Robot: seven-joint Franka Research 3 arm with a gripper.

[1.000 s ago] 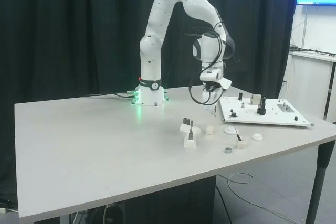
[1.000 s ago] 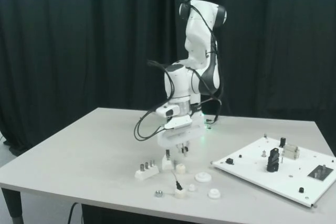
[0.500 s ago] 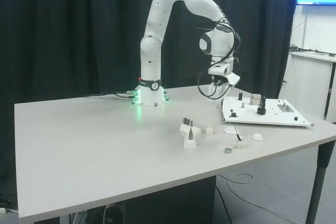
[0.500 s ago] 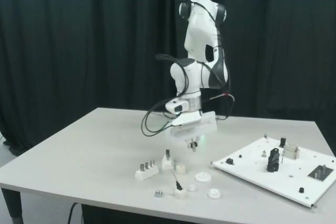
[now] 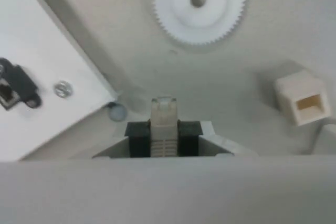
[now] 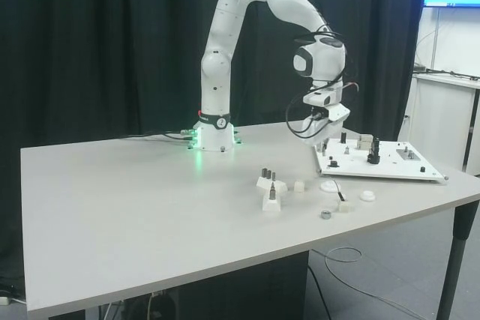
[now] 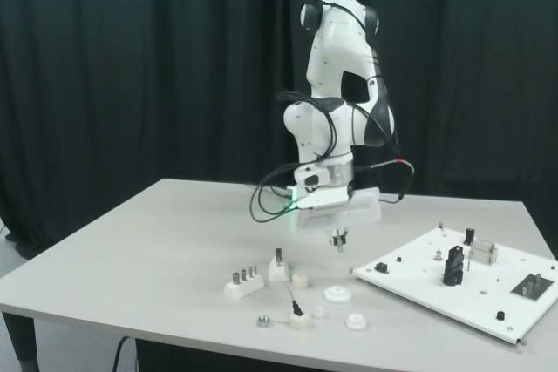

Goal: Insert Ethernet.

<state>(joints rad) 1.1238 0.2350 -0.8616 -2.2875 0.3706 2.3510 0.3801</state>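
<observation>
The ethernet plug [image 5: 164, 124] sits dead centre in the wrist view, pinched between the two black finger pads [image 5: 137, 139], so the claw [image 5: 164, 139] is clamped on it w/ the plug tip sticking out past the fingertips. In the second room view the claw [image 7: 337, 238] hangs mid-frame, a bit right of centre, well above the table [image 7: 157, 241], and the plug is just a tiny nub at its lower end. Same deal in the first room view: claw [image 6: 324, 138] right of centre, up in the air, near the left edge of the white board [image 6: 390, 167].

Under the plug in the wrist view: a white gear [image 5: 198, 4] at the top centre, flat on the table. A small white block w/ a square socket opening [image 5: 302, 99] is at the right edge. The board's corner [image 5: 47, 82] fills the upper left, w/ a small black socket [image 5: 14, 85] and a screw [image 5: 63, 88] on it.

Room views show the rest: the board [image 7: 453, 289] lower right w/ a few black bits and a grey block on top, and a cluster of small white parts [image 7: 296, 298] on the table in front of the arm [image 7: 336, 84], lower centre. Green light glows at the arm base [image 6: 196, 140] in the first room view. Black curtain [image 7: 131, 67] behind everything.
</observation>
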